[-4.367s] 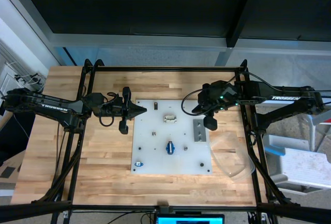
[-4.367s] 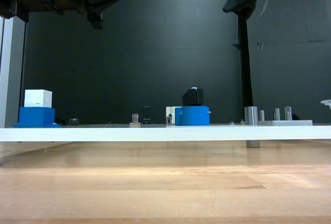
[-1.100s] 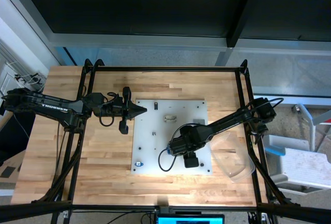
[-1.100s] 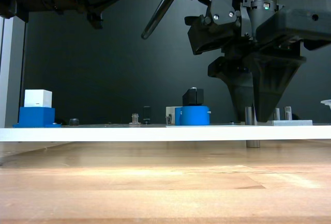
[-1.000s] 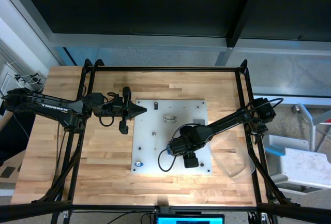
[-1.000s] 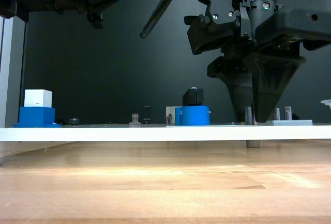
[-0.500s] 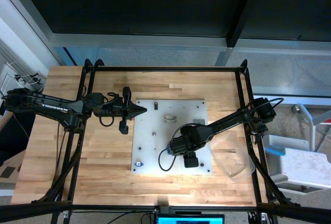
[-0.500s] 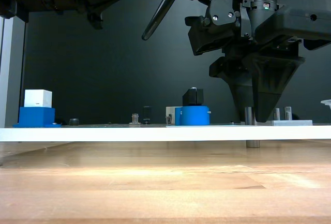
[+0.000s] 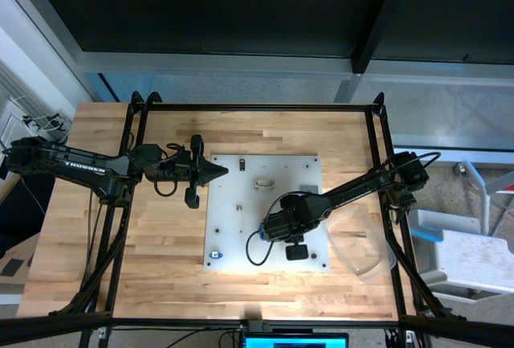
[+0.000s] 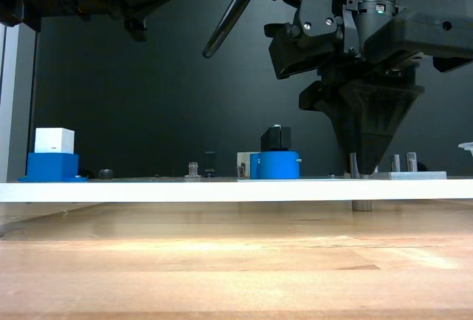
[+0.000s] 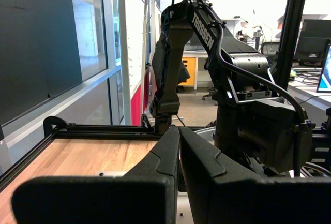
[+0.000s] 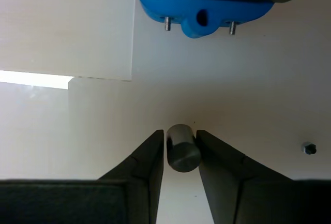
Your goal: Pick the 16mm cylinder and place it in the container
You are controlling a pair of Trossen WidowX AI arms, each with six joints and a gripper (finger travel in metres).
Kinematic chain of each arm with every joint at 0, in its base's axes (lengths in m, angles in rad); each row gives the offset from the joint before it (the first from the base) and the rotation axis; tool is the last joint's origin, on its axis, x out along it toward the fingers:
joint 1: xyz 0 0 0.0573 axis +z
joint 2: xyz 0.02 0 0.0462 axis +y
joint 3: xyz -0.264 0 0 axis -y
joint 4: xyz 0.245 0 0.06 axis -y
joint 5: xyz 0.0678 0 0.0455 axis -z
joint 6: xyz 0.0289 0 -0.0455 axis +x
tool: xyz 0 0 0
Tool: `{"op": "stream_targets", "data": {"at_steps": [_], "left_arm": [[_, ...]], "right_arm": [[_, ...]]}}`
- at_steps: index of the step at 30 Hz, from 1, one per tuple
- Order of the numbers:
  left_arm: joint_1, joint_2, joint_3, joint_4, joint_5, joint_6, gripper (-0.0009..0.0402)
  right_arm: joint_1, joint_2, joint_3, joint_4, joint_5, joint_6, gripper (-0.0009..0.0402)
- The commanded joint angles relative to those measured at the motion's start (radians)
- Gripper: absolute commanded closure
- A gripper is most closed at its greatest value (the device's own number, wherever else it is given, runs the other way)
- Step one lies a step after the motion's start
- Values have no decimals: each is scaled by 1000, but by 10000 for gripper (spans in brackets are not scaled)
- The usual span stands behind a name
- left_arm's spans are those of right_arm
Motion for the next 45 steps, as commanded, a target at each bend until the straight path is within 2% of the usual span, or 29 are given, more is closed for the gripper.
{"op": "stream_targets", "data": {"at_steps": [1,7,16,26,42,45], "left_arm": [[0,0,0,0,0,0,393],[0,0,0,0,0,0,393],[0,0,0,0,0,0,393],[0,0,0,0,0,0,393],[0,0,0,0,0,0,393],[0,0,0,0,0,0,393]], "right_arm": [[0,0,10,-10,0,-1,333],[0,-5,24,-36,2,-2,350],[0,-37,46,-85,3,0,354],[3,-140,30,-136,2,12,354],[51,-460,-178,-208,-1,299,354],[69,-508,-221,-236,-18,362,354]]}}
